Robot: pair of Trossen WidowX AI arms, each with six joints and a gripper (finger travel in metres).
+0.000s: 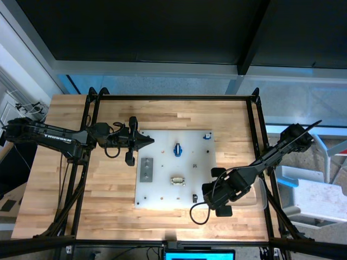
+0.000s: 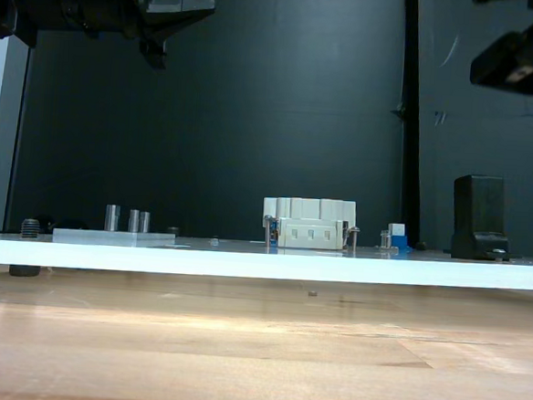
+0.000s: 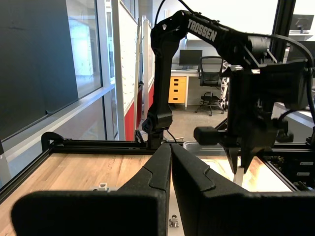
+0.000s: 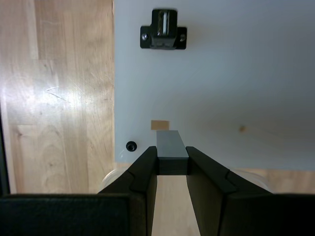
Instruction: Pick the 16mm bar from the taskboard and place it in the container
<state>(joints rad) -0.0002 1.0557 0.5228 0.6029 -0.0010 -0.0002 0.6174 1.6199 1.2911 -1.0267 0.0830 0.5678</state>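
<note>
Grey 16mm bar already off the taskboard, pinched end-on in the right gripper, fingers closed just to bar width. Hangs over the board's right edge near the front corner, well above the surface going by the low view. Clear container just right of the board on the wood table, mostly hidden under the right arm from above. In the right wrist view, two curved clear rims peeking out either side of the fingers, just past the board edge. Can't tell whether the bar is over the tub's inside or over its rim. Closest board parts: small black bracket and a black screw by the corner, both apart from the fingers. Further left on the board: silver connector, grey metal block, blue knob, all well apart from the bar. Left gripper parked high over the board's far left corner, fingers pressed together with nothing between them, pointing across at the right arm.
</note>
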